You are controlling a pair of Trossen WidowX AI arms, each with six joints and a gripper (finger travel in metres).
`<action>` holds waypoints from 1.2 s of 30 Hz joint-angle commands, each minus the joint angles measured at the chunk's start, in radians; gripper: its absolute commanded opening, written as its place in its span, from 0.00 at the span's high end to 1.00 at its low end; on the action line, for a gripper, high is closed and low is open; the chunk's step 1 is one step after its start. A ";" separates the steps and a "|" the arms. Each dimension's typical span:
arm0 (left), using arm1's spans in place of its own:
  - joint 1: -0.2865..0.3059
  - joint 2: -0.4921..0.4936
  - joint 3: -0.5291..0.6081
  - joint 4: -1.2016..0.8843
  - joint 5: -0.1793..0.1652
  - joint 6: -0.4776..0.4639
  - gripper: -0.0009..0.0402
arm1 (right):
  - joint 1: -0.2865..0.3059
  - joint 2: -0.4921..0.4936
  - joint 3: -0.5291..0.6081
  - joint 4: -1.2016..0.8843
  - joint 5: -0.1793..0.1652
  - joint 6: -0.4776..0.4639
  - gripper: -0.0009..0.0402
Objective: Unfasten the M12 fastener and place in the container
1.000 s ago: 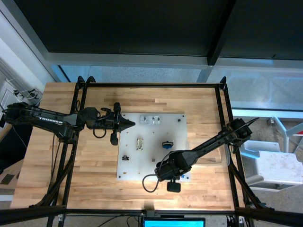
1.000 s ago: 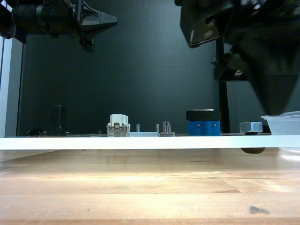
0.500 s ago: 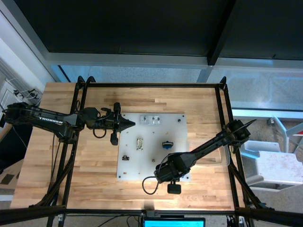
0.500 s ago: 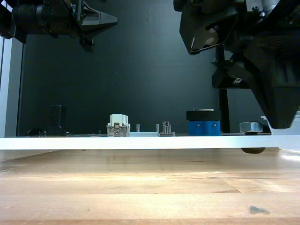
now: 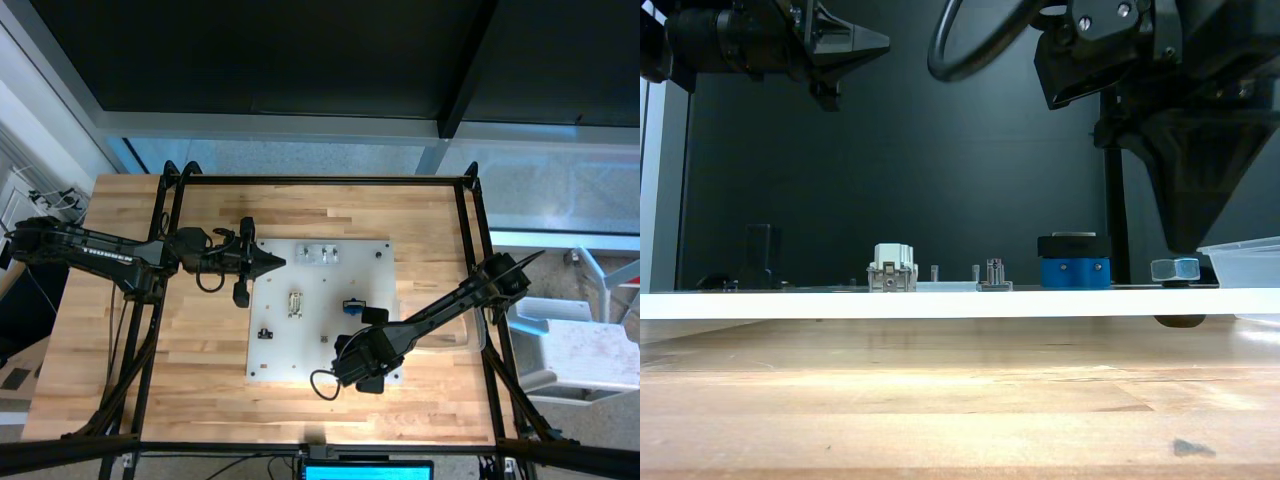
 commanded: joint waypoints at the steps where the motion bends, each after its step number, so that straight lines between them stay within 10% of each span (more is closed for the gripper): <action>1: 0.000 0.000 0.000 0.000 0.000 0.000 0.98 | 0.000 -0.003 0.005 0.008 -0.066 0.002 0.98; 10: 0.000 0.000 0.000 0.000 0.000 0.000 0.98 | 0.002 -0.003 0.029 0.099 -0.310 -0.002 0.98; 34: 0.000 0.000 0.000 0.000 0.000 0.000 0.98 | 0.002 0.027 -0.024 0.200 -0.270 -0.087 0.98; 36: 0.000 0.000 0.000 0.000 0.000 0.000 0.98 | 0.002 0.025 -0.024 0.193 -0.223 -0.089 0.98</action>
